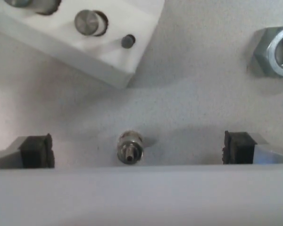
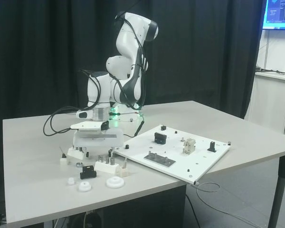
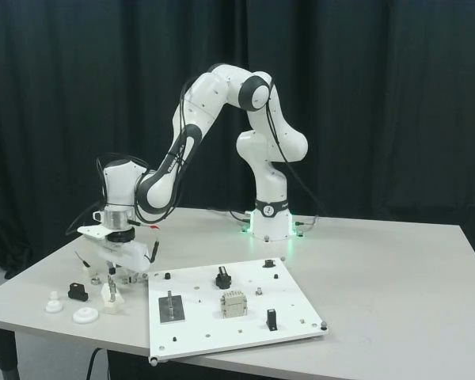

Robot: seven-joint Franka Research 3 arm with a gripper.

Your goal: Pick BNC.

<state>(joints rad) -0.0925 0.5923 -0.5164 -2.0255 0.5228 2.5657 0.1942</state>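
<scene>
The BNC connector [image 1: 130, 147] is a small grey metal barrel standing upright on the grey table [image 1: 188, 103], its pin end facing the wrist camera. My gripper [image 1: 137, 149] is open and low over the table. Its black fingertips [image 1: 37, 151] stand wide apart on either side of the connector, and neither touches it. In the room views the gripper [image 2: 81, 148] [image 3: 113, 267] hangs just above the table among small parts, and the connector is too small to pick out there.
A white block [image 1: 85, 33] holding metal pegs lies close beside the connector, and a large metal hex nut [image 1: 276, 51] lies to the other side. A white assembly board [image 2: 180, 152] sits nearby. White gears [image 2: 115, 181] and a black part [image 2: 88, 173] lie near the table's front edge.
</scene>
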